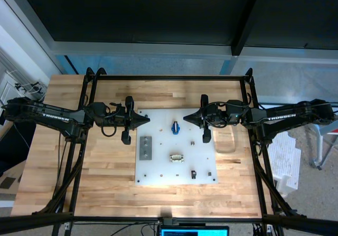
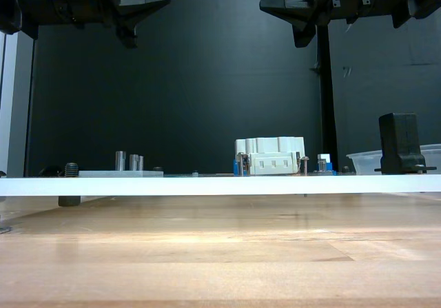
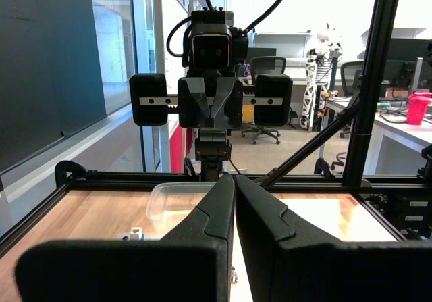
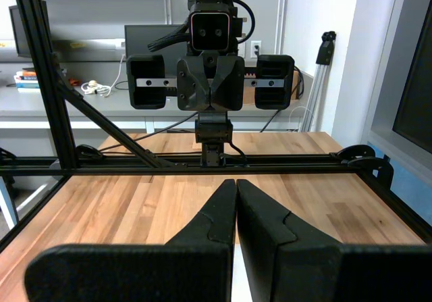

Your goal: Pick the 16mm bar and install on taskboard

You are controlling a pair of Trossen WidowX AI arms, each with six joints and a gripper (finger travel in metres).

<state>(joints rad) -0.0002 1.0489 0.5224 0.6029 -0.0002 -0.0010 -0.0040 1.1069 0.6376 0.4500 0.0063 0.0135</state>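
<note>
**High view.** The 16mm bar (image 1: pixel 209 173) is hard to make out. The best match is a tiny dark dot on the taskboard (image 1: pixel 158 172), close to its near right corner and just right of a small black part (image 1: pixel 194 173). The white board lies mid-way across the pale wooden surface (image 1: pixel 95 172), inside a black frame (image 1: pixel 169 78). It carries a blue fitting (image 1: pixel 175 127), a grey block (image 1: pixel 145 147) and a beige connector (image 1: pixel 176 158). A clear tray (image 1: pixel 228 141) sits just beside its right edge. The left hand (image 1: pixel 147 119) hangs over the board's far left corner and the right hand (image 1: pixel 186 118) over its far edge, tips facing each other. Both are well apart from the dot.

**Low view.** Both hands are cut off by the upper edge, high above the board against a dark wall (image 2: pixel 207 80). The board reads as a thin white band. Short metal pins (image 2: pixel 119 160) stand on the grey block, and the black part looms at the right. The bar cannot be picked out here.

**Left wrist view.** The left hand's fingers (image 3: pixel 216 207) are clenched tip to tip on nothing and hide most of the board below. Opposite, the right hand faces the camera, also clenched. Beyond it are office chairs (image 3: pixel 266 123) and windows.

**Right wrist view.** The right hand's fingers (image 4: pixel 219 211) are pressed together, empty. Beyond them are bare wood, the left hand and a desk with a monitor (image 4: pixel 145 42). The bar is hidden.
</note>
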